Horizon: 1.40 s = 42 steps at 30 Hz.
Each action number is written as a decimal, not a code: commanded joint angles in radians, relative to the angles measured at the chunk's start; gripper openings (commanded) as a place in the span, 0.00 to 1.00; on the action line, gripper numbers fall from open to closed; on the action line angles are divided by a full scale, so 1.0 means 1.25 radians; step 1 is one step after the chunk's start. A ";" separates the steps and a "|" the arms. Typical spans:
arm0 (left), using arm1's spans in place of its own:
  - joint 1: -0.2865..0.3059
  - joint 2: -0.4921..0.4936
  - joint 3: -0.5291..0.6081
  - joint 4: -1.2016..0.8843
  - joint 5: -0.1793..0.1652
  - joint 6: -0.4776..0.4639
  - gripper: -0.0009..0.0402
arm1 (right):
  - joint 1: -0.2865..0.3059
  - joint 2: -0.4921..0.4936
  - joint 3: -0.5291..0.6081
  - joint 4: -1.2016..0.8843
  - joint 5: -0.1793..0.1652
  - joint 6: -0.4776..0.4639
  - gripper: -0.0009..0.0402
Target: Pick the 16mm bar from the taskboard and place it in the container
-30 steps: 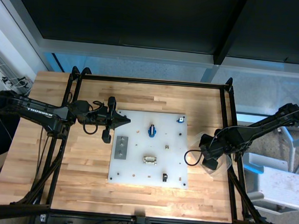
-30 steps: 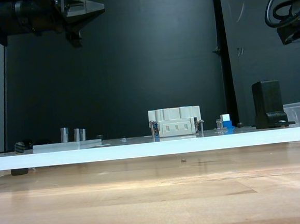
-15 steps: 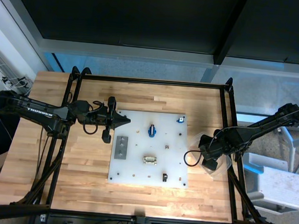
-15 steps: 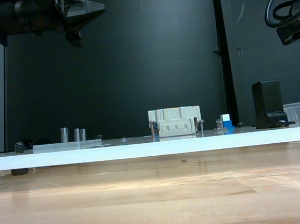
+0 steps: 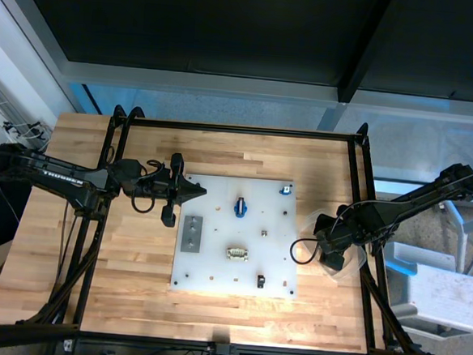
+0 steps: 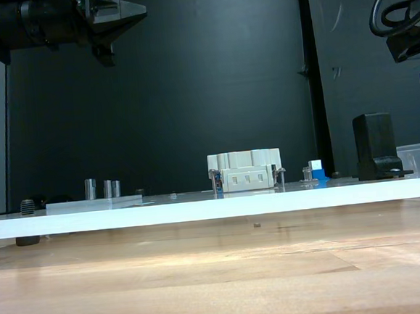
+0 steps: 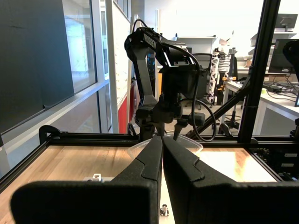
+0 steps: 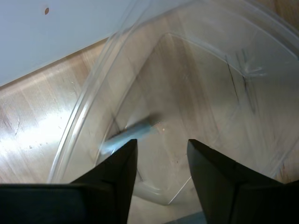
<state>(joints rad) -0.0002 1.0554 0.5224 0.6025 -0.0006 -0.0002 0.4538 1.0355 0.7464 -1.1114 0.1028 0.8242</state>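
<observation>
Clear plastic of the container (image 8: 224, 65) filled the right wrist view, standing on the wooden table (image 5: 132, 284) just beside the edge of the white taskboard (image 8: 46, 32). Only this view showed the 16mm bar (image 8: 131, 133): a short grey peg, blurred, lying within the bowl's outline near the rim of its base. Whether it rested flat on the base could not be determined. The right gripper (image 8: 162, 144) hung directly above the bowl with its fingers spread apart and nothing between them.

From the high view the right gripper sat over the container off the board's right side, but the bar itself was too small to make out there. The same view placed the left gripper (image 5: 193, 191) above the board's far left corner, well apart from the bowl. On the board it showed the grey metal block (image 5: 192, 232), the blue knob (image 5: 240, 206), the silver connector (image 5: 237, 253) and the black fitting (image 5: 260, 280).

The left wrist view alone confirmed that gripper's claw: both fingers (image 7: 149, 158) pressed together, holding nothing. It looked across to the right arm (image 7: 168, 70) standing over the bowl.

The low view showed the left gripper raised high above the board and only part of the right arm.
</observation>
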 commanded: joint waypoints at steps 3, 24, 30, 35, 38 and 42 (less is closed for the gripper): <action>0.000 0.000 0.000 0.000 0.000 0.000 0.02 | 0.000 0.000 0.000 -0.001 0.000 0.001 0.49; 0.000 0.000 0.000 0.000 0.000 0.000 0.02 | 0.000 0.000 0.000 0.002 0.001 0.001 0.53; 0.000 0.000 0.000 0.000 0.000 0.000 0.02 | 0.000 0.000 0.000 0.005 0.001 0.001 0.53; 0.000 0.000 0.000 0.000 0.000 0.000 0.02 | 0.000 0.000 0.000 0.006 0.001 0.001 0.53; 0.000 0.000 0.000 0.000 0.000 0.000 0.02 | 0.000 0.000 0.000 0.009 0.001 0.001 0.53; 0.000 0.000 0.000 0.000 0.000 0.000 0.02 | 0.000 0.000 0.000 0.014 0.001 0.001 0.53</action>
<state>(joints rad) -0.0002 1.0554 0.5228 0.6025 -0.0006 -0.0002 0.4538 1.0359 0.7464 -1.0969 0.1036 0.8246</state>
